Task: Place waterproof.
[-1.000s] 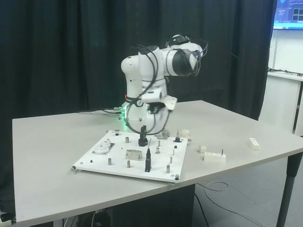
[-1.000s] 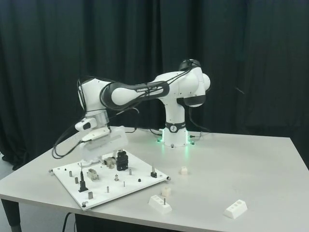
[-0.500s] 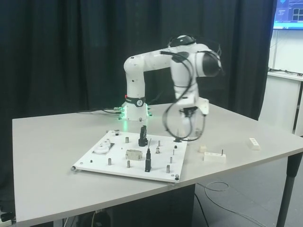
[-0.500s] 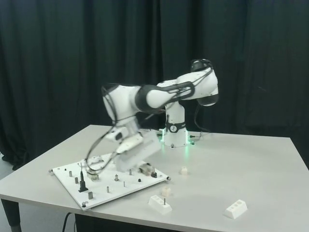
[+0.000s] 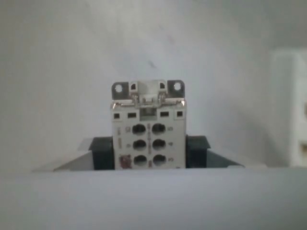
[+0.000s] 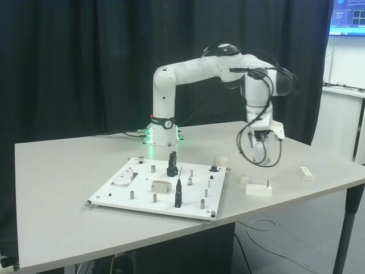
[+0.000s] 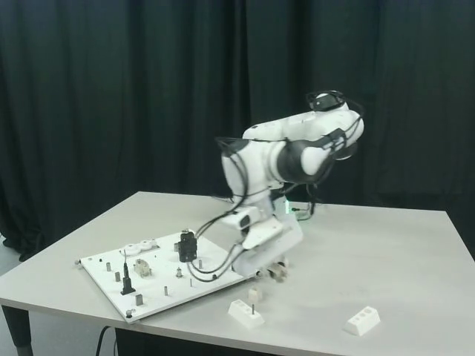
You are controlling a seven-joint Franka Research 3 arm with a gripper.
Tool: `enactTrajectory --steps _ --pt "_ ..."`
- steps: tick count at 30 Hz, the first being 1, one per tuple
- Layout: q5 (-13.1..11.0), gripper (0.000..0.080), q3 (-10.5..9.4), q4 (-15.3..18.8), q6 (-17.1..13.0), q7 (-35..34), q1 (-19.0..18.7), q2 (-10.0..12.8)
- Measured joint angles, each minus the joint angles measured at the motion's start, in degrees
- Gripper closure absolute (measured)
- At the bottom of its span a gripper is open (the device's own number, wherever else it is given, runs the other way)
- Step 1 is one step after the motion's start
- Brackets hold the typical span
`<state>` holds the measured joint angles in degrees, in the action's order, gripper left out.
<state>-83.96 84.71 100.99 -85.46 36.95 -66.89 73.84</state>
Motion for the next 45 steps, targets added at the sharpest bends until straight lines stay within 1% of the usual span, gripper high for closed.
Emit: enactTrajectory --steps 5,11,18,23,29,35,39,45 --pt "0.2 0.0494 -1.18 1.3 -4.4 -2.5 -4.1 -0.1" --pt "0.3 0.0494 -2.79 2.9 -9.9 -4.5 -8.1 -0.3" --pt "0.3 0.0494 -5.04 4.5 -15.8 -5.8 -11.1 -0.9" --pt "0.3 0.0494 -6.41 5.1 -19.0 -6.5 -12.3 -1.1" --pt "0.3 0.0494 -7.86 5.3 -21.7 -6.7 -13.0 -1.1" --pt "0.3 0.0494 -9.16 5.4 -23.8 -6.9 -13.3 -1.4" --pt "0.3 0.0494 -9.58 5.4 -24.5 -6.9 -13.4 -1.4" --pt "0.3 0.0494 -9.64 5.4 -24.6 -7.5 -13.5 -1.6"
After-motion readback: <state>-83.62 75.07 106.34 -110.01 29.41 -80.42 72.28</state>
